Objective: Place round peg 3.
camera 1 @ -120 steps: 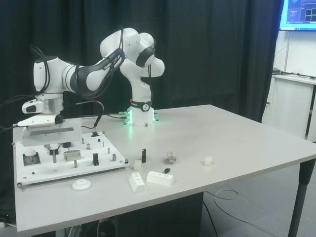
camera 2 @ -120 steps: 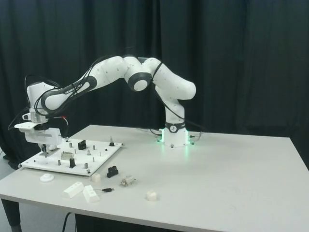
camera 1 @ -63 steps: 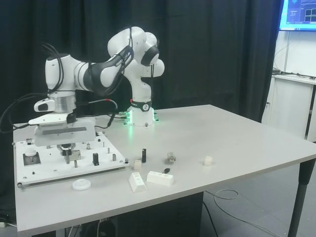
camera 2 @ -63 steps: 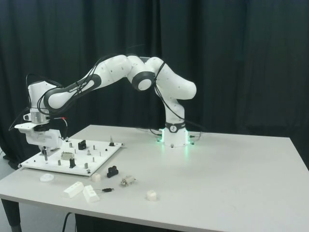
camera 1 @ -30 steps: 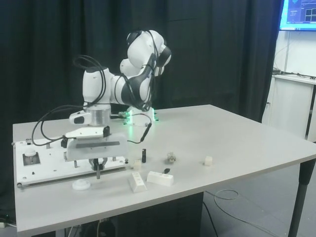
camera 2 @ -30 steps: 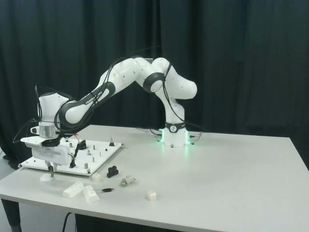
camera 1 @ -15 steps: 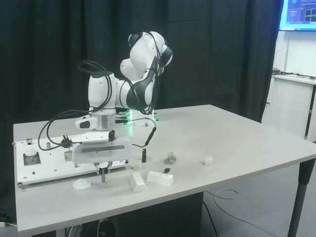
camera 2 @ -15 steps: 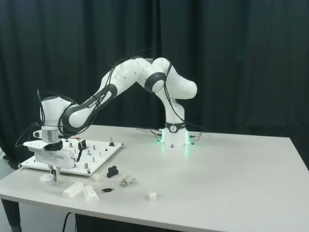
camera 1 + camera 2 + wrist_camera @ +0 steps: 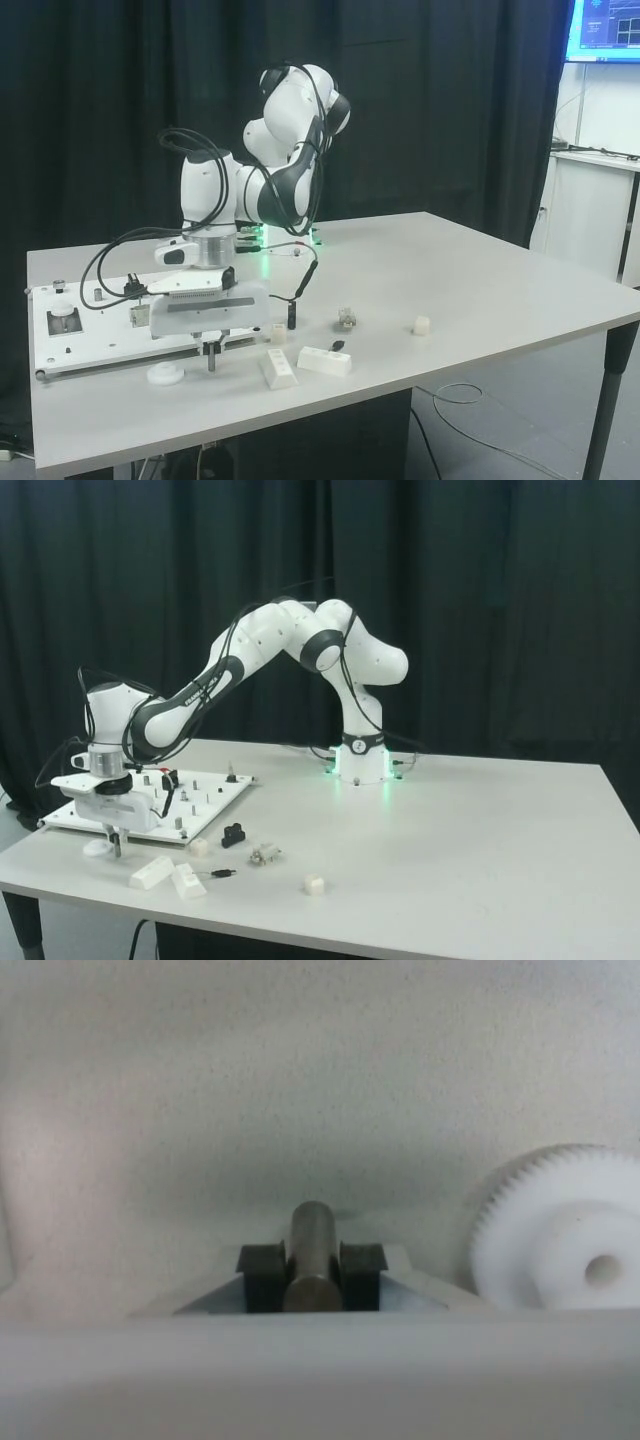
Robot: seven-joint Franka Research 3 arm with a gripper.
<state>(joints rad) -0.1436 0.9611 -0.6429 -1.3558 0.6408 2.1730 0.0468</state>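
Observation:
A dark grey round peg (image 9: pixel 313 1260) is held upright between the black pads (image 9: pixel 262 1275) of my gripper (image 9: pixel 313 1278), which is shut on it. In the room views the gripper (image 9: pixel 211 350) hangs low over the grey table just in front of the white assembly board (image 9: pixel 90 340), with the peg's (image 9: pixel 211 363) lower end close to the tabletop. A white gear (image 9: pixel 560 1245) lies on the table right beside the peg. From the second room camera the gripper (image 9: pixel 116 836) stands next to that gear (image 9: pixel 96 848) at the near edge of the board (image 9: pixel 205 792).
Two white blocks (image 9: pixel 278 368) (image 9: pixel 324 361) lie on the table near the gripper. Further along are a black part (image 9: pixel 291 314), a small metal part (image 9: pixel 346 319) and a small white cube (image 9: pixel 422 325). Several pegs and fittings stand on the board. The arm's base (image 9: pixel 361 765) glows green.
The arm has carried the peg from over the board's far left part, across the board and off its front edge, down beside the white gear. The gripper stayed shut on the peg.

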